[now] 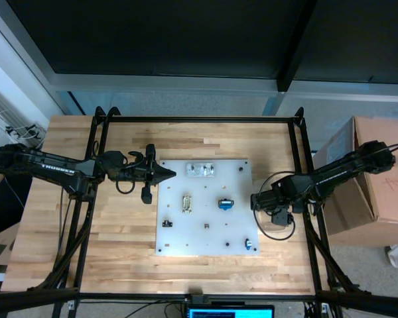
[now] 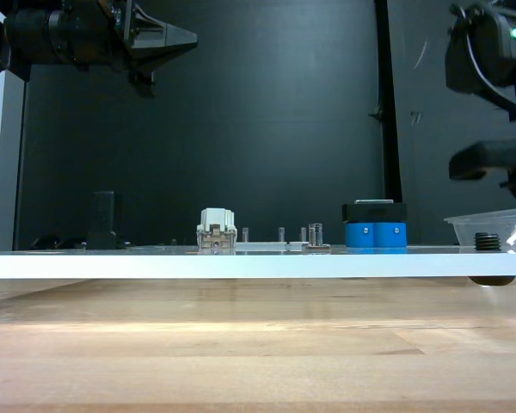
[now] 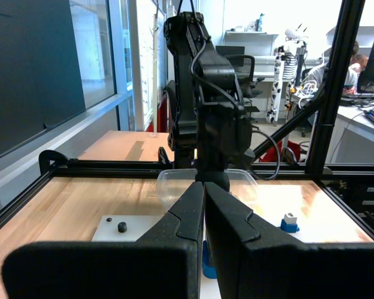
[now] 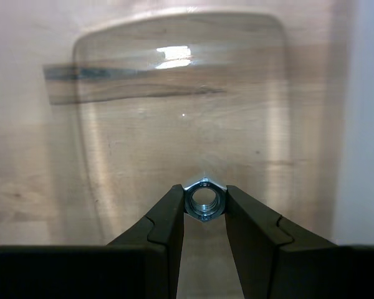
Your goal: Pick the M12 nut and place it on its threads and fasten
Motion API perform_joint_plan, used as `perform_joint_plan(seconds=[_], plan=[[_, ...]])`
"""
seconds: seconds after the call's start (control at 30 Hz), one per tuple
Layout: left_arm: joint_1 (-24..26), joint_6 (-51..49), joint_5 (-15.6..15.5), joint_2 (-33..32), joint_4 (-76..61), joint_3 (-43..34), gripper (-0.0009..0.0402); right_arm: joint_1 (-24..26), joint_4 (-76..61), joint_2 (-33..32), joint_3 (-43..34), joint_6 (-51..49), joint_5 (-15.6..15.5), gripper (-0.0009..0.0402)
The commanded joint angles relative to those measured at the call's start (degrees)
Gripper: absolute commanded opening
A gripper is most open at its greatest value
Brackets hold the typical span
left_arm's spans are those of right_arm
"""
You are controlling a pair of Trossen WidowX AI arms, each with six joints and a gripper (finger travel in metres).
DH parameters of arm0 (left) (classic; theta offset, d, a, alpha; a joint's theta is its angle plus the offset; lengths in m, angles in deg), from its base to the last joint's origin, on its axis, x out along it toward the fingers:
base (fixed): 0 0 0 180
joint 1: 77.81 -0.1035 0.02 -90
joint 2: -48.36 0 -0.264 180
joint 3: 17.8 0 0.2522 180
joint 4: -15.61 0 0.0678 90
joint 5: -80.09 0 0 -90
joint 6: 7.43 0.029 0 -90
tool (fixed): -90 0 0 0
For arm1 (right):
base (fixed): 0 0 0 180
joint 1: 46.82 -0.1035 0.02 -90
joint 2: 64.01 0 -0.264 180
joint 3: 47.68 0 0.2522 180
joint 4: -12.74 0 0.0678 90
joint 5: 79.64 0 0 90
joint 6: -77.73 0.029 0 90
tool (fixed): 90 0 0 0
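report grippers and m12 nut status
Right gripper shut on M12 nut, over clear tray. Left gripper shut, high at left edge of board. Stud bare.

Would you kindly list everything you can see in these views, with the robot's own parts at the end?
table: one, light wood, under everything.
board: one, white, mid-table.
stud: one, black, ribs bare, near right of the board.
clear tray: one, transparent, on the table off the board's right edge.
M12 nut: one, silver, held above the clear tray, off the stud.
blue block: one, blue with black top, on the board.
connector: one, white-grey, on the board.
cardboard box: one, brown, right of the table.
left gripper: one, black, raised over the board's left edge, jaws shut, empty.
right gripper: one, black, over the tray, jaws shut on the nut.
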Motion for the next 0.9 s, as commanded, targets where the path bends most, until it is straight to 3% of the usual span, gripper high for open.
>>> perform_joint_plan(seconds=[0.03, 0.2, 0.33, 0.5, 0.63, 0.9], plan=[[0.0, 0.0, 0.0, 0.0, 0.0, 0.0, 0.0, -0.1, -4.4, 0.2, -4.1, 4.4, -0.4, 0.0047], [0.0, 0.0, 0.0, 0.0, 0.0, 0.0, 0.0, -0.7, -8.8, 0.2, -10.7, 9.2, -6.2, 0.0038], [0.0, 0.0, 0.0, 0.0, 0.0, 0.0, 0.0, -2.3, -9.5, -1.2, -14.2, 10.9, -3.8, 0.0029], [0.0, 0.0, 0.0, 0.0, 0.0, 0.0, 0.0, -4.4, -9.4, -5.9, -18.8, 14.5, -3.5, 0.0021], [0.0, 0.0, 0.0, 0.0, 0.0, 0.0, 0.0, -6.7, -9.4, -12.0, -23.9, 17.5, 0.7, 0.0019], [0.0, 0.0, 0.0, 0.0, 0.0, 0.0, 0.0, -9.0, -9.6, -23.9, -36.9, 23.6, 0.1, 0.0019]])
